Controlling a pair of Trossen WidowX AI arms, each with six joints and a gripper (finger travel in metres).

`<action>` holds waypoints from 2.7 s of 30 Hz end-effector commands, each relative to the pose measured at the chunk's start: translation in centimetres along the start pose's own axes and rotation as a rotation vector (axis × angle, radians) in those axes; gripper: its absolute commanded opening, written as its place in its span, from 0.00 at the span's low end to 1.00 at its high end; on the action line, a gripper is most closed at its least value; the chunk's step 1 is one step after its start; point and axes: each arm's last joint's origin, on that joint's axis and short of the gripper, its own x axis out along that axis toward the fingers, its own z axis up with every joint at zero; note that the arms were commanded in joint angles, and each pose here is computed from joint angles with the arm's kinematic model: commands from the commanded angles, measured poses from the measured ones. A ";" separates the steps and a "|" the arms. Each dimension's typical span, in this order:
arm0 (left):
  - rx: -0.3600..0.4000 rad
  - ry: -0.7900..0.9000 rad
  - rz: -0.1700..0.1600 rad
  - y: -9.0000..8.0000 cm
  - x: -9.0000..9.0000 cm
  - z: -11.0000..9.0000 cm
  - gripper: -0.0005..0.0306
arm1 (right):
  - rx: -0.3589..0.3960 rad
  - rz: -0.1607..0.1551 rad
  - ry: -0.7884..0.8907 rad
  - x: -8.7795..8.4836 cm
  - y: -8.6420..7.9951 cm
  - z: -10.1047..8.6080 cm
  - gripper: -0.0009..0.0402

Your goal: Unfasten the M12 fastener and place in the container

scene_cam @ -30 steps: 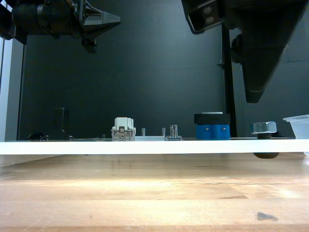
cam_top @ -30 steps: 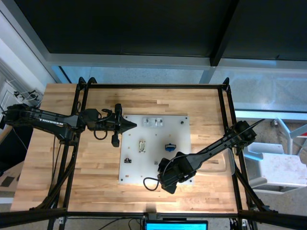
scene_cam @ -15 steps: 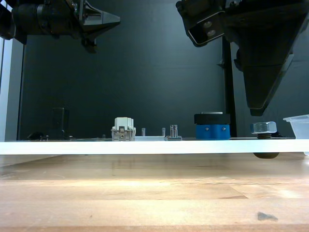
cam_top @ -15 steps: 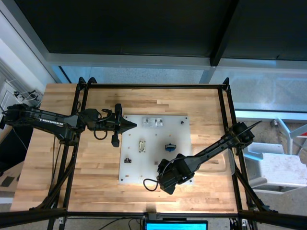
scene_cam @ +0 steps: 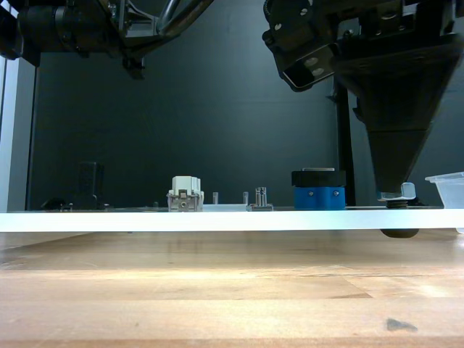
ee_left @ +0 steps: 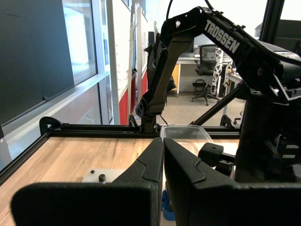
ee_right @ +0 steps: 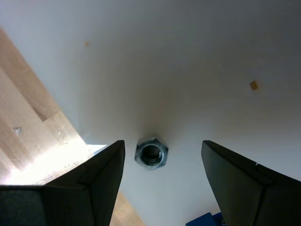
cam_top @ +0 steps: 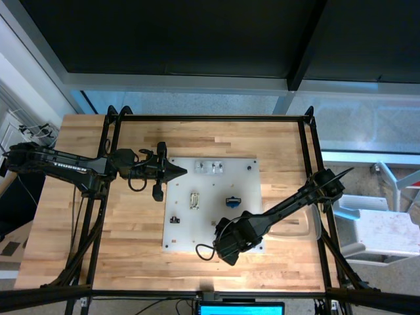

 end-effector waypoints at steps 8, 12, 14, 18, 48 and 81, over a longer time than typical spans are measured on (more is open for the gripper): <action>0.000 0.000 0.000 0.0 0.0 0.0 0.02 | 0.002 0.025 0.025 0.1 0.1 0.0 0.41; 0.000 0.000 0.000 0.0 0.0 0.0 0.02 | 0.002 0.022 0.026 0.2 0.0 -0.1 0.36; 0.000 0.000 0.000 0.0 0.0 0.0 0.02 | 0.003 0.021 0.025 0.2 0.0 -0.1 0.35; 0.000 0.000 0.000 0.0 0.0 0.0 0.02 | 0.004 0.024 0.023 0.3 0.0 0.0 0.33; 0.000 0.000 0.000 0.0 0.0 0.0 0.02 | -0.263 0.044 0.007 0.3 0.1 0.1 0.07; 0.000 0.000 0.000 0.0 0.0 0.0 0.02 | -1.457 0.073 -0.107 -4.9 -1.2 -0.5 0.07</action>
